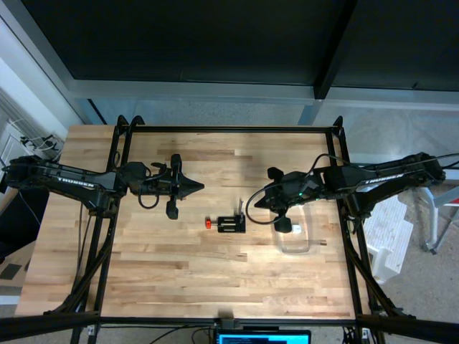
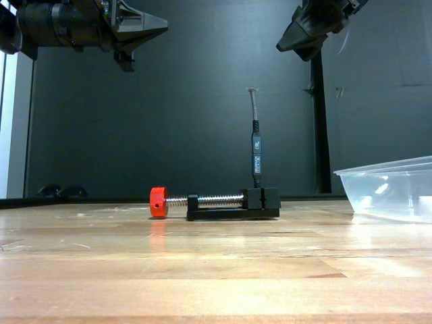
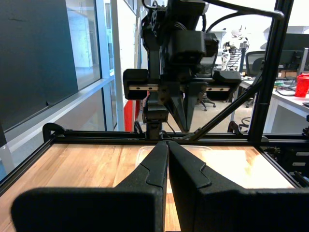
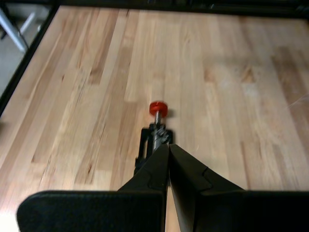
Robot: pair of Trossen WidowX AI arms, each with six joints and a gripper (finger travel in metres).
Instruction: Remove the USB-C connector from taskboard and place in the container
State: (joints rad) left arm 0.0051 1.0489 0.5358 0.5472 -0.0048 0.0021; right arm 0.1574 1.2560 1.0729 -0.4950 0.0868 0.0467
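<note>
The taskboard (image 1: 231, 223) is a small black block with an orange-red knob (image 1: 209, 223), lying mid-table. The USB-C connector (image 2: 256, 156) stands upright in its right end, dark, with a thin grey stub above it. The clear container (image 1: 306, 244) lies just right of the board. My right gripper (image 1: 251, 204) hangs shut and empty, high above the board's right end and pointing left; its wrist view shows the board (image 4: 147, 147) and knob (image 4: 158, 108) past the closed tips (image 4: 169, 146). My left gripper (image 1: 199, 188) is shut and empty, high and to the left of the board.
A small white piece (image 1: 295, 230) sits inside the container. A black frame rail (image 1: 229, 130) borders the far table edge. In the low view both grippers (image 2: 164, 25) (image 2: 279, 47) hover well above the connector, and the container (image 2: 388, 185) stands at the right.
</note>
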